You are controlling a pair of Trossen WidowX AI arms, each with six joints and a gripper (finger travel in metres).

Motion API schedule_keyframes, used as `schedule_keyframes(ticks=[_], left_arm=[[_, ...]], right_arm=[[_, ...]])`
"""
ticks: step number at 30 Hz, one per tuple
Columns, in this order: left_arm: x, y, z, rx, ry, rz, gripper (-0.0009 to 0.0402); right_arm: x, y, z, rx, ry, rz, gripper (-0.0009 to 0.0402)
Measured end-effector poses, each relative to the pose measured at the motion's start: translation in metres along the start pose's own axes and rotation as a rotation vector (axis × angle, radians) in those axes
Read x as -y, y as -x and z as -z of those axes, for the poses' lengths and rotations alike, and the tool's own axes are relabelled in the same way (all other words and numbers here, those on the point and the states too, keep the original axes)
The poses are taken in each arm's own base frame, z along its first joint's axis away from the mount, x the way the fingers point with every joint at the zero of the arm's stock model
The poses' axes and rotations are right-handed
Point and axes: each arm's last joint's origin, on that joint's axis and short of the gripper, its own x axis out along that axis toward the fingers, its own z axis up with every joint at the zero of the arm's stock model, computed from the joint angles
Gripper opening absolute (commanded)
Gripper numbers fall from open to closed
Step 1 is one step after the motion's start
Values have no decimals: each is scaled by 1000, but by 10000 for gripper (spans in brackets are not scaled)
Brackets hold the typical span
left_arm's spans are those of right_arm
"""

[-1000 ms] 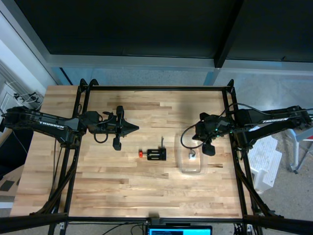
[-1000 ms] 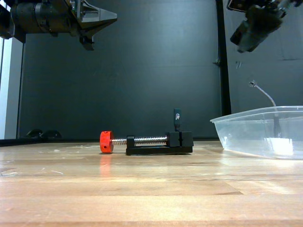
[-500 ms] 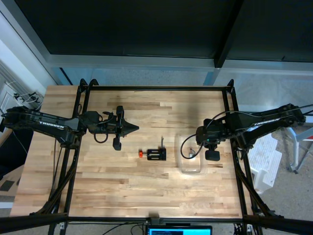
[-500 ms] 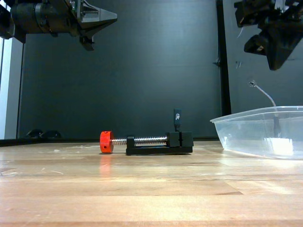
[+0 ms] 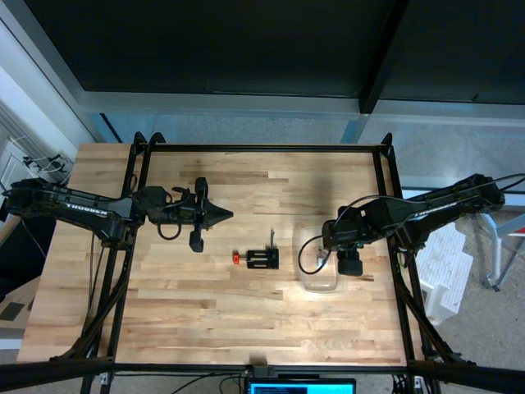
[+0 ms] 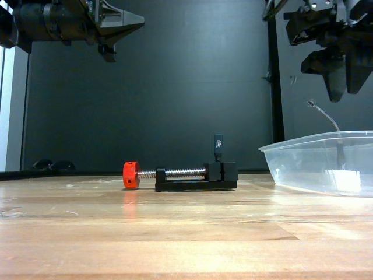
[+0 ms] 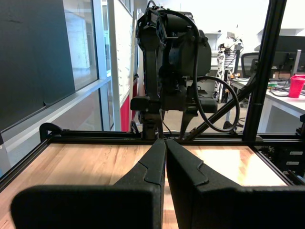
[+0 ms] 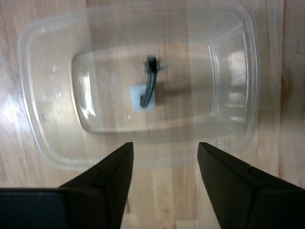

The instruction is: Pick the USB-C connector and install on taskboard

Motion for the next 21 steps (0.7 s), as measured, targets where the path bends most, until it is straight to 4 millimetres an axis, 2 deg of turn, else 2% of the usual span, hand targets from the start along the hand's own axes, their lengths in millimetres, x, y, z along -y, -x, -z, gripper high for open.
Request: schedule_keyframes(ticks=[9, 21], left_arm=[[0, 0, 0, 0, 0, 0, 0], [0, 0, 0, 0, 0, 0, 0]], right_arm=[[-5, -14, -8, -10, -37, 33, 220], [-12, -17, -8, -7, -9, 24, 220]])
